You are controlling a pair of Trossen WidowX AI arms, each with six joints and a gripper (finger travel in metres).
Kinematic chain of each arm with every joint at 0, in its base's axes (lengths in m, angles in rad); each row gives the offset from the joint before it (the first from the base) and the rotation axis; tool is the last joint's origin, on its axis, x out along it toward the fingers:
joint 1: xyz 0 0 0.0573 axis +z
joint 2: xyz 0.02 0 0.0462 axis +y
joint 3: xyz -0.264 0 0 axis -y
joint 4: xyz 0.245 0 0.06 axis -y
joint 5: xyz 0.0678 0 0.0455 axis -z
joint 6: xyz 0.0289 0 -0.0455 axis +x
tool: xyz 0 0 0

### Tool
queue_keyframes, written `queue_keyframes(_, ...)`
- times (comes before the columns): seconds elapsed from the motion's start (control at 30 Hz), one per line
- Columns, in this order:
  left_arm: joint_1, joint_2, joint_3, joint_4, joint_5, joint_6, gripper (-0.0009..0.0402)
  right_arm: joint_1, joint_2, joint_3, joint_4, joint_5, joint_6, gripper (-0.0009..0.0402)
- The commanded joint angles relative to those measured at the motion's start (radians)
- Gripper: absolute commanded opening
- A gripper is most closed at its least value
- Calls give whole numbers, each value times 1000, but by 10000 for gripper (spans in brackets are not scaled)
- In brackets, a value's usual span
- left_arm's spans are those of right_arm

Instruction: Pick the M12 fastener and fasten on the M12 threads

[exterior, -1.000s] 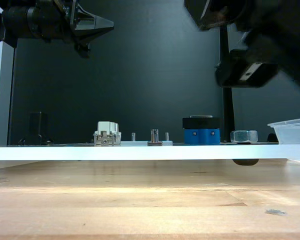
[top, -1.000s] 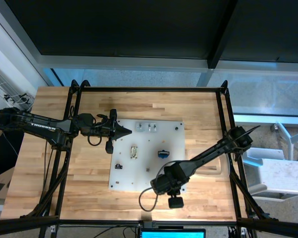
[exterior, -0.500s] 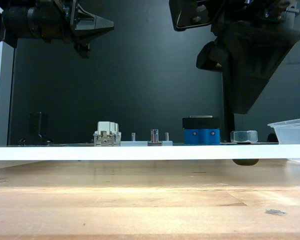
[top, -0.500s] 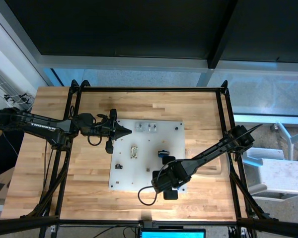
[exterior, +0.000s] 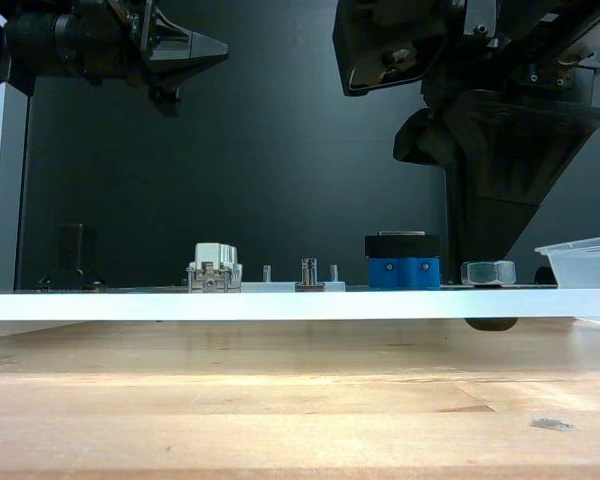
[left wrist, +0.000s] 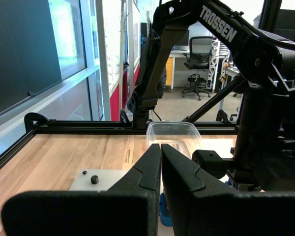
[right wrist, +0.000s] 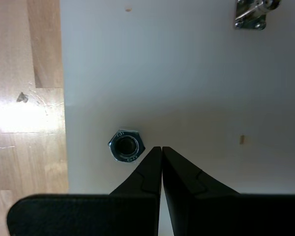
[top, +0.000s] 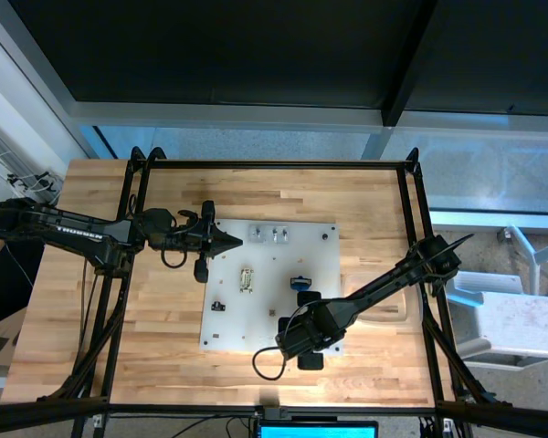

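Right claw (right wrist: 161,149) is pinched shut on nothing, hovering over the board (right wrist: 187,73) near its near right corner. The M12 nut (right wrist: 126,146) sits just beside the tips, edge-side. Can't tell if it's on its stud. Left claw (left wrist: 161,147), also closed, is parked way off at the board's far left edge.

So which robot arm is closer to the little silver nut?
Right. The right gripper hangs close over the silver nut, fingertips shut just beside it, not holding it. The left gripper is parked high over the white board's far left edge, well away.
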Motion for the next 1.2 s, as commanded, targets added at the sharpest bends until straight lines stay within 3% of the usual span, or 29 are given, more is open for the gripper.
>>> queue_keyframes(0.03,0,0,0,0,0,0,0,1,-1,1,2,-113,1,0)
queue_keyframes(0.13,0,0,0,0,0,0,0,0,-13,1,2,-289,3,0)
queue_keyframes(0.17,0,0,0,0,0,0,0,0,-17,1,0,-318,3,0)
queue_keyframes(0.2,0,0,0,0,0,0,0,0,-22,1,-3,-332,1,0)
queue_keyframes(0.4,0,0,0,0,0,0,0,0,-31,1,-20,-322,-1,0)
queue_keyframes(0.47,0,0,0,0,0,0,0,0,-31,1,-20,-280,0,0)
queue_keyframes(0.77,0,0,0,1,0,0,0,0,-47,1,-18,18,34,0)
queue_keyframes(1.2,0,0,0,0,0,0,0,3,-6,0,11,12,30,0)
